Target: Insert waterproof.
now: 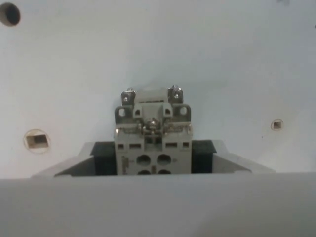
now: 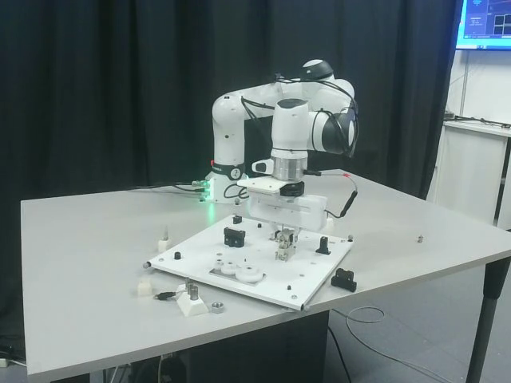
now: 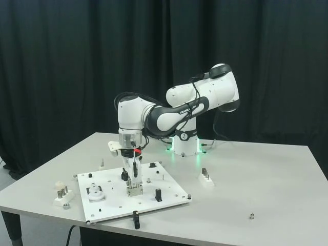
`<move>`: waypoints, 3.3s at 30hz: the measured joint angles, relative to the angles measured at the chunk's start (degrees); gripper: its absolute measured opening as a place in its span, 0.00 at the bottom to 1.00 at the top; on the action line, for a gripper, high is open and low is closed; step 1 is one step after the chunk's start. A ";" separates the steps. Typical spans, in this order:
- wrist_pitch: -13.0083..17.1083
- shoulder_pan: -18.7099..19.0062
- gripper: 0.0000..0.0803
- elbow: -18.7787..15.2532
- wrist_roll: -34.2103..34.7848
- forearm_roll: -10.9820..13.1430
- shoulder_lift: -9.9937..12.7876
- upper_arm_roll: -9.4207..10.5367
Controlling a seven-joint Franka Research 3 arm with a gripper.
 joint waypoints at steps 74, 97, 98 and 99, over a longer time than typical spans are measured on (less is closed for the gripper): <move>1.71 1.17 0.39 -0.09 4.54 -1.96 0.09 0.24; 1.71 1.03 0.39 -0.15 -0.14 -1.95 0.09 0.25; 1.71 1.02 0.39 -0.16 0.08 -1.93 0.08 0.24; 1.71 1.02 0.39 -0.18 0.41 -1.89 0.08 0.24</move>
